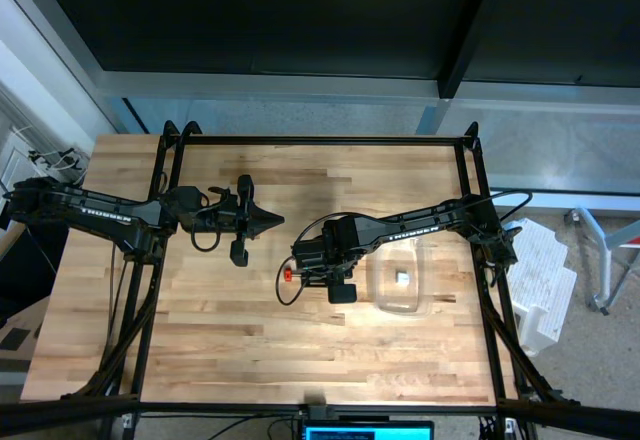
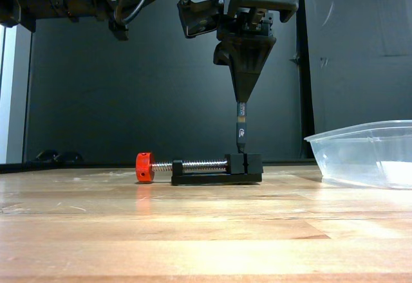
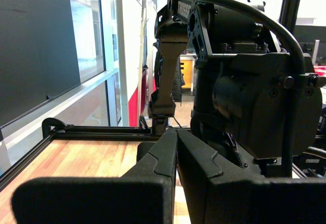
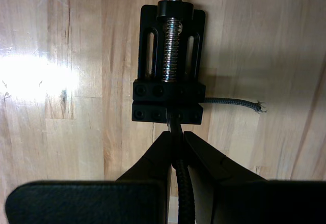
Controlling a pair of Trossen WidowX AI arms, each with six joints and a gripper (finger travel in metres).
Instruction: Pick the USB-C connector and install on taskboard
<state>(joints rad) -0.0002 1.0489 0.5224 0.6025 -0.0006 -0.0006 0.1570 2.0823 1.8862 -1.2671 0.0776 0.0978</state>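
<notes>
USB-C connector (image 2: 241, 128) upright, grasped by right gripper (image 2: 241, 96), lower tip meeting taskboard (image 2: 215, 170); left gripper (image 1: 275, 222) clenched, empty, well apart over bench (image 1: 200, 360).

The high camera looks down and away from above the near edge of the table (image 1: 200, 340), far off and taking in both arms; the low one sits level on that edge, close to the taskboard (image 2: 215, 173). The right wrist camera looks straight down along the right gripper (image 4: 175, 135), clamped on the USB-C connector (image 4: 175, 124), tight over that same taskboard, while the left wrist camera looks level along the closed left gripper (image 3: 177, 132) at the right arm (image 3: 244, 81)
</notes>
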